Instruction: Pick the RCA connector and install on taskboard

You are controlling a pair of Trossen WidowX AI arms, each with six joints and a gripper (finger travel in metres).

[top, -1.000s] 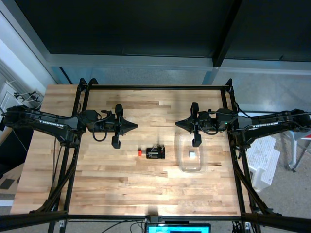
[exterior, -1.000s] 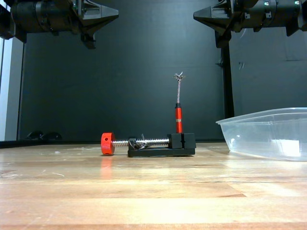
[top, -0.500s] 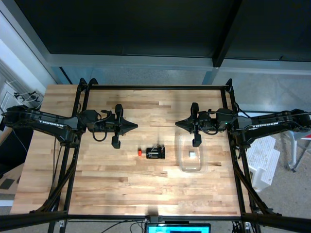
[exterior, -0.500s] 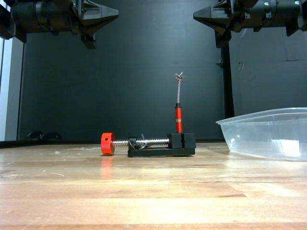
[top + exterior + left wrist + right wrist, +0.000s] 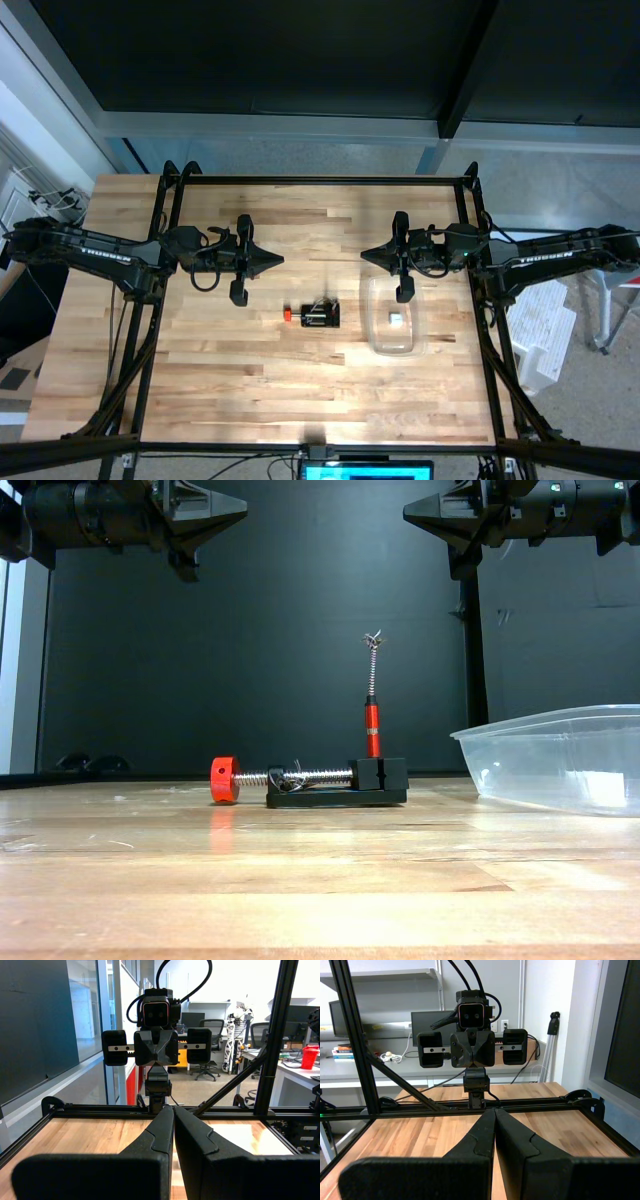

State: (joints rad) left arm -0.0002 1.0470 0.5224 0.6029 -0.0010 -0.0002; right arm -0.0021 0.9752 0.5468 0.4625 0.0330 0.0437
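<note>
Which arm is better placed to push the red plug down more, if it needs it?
Right, by a little. The connector already stands on the vise, nothing holding it. Both tools hang high and shut; the right tool sits slightly nearer than the left tool.

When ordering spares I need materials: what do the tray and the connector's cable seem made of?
Tray: clear glossy plastic, likely; see-through. Cable above the vise: braided metal, seemingly; silvery, ribbed. Left gripper and right gripper, both shut, hang high, apart.
</note>
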